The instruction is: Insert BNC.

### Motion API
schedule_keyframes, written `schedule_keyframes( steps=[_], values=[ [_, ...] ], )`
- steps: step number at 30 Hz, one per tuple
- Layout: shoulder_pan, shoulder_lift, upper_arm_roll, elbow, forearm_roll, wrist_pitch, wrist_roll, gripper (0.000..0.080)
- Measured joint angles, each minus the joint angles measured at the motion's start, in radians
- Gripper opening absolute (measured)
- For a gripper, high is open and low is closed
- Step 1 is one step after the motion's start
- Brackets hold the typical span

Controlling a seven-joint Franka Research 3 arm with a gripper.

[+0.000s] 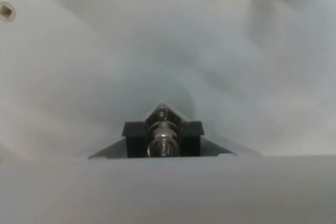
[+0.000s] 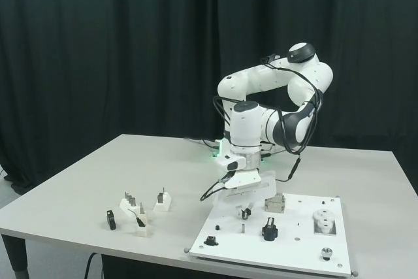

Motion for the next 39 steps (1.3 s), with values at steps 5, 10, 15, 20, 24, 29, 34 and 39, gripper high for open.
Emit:
schedule_keyframes(
  steps=[5,10,15,20,24,29,34,39],
  values=[
    [-0.001,0.000,0.000,0.000,0.001,-0.001,0.058,0.0120],
    [-0.001,0.000,0.000,0.000,0.001,-0.001,0.150,0.0120],
    [-0.001,0.000,0.000,0.000,0.001,-0.001,0.213,0.0120],
    [-0.002,0.000,0.001,0.001,0.002,-0.001,0.362,0.0120],
    [-0.002,0.000,0.001,0.002,0.002,-0.001,0.475,0.0120],
    [-0.002,0.000,0.001,0.002,0.002,-0.001,0.542,0.0120],
    [-0.002,0.001,0.001,0.002,0.002,-0.001,0.659,0.0120],
    [-0.002,0.001,0.001,0.003,0.002,0.000,0.742,0.0120]
  ],
)
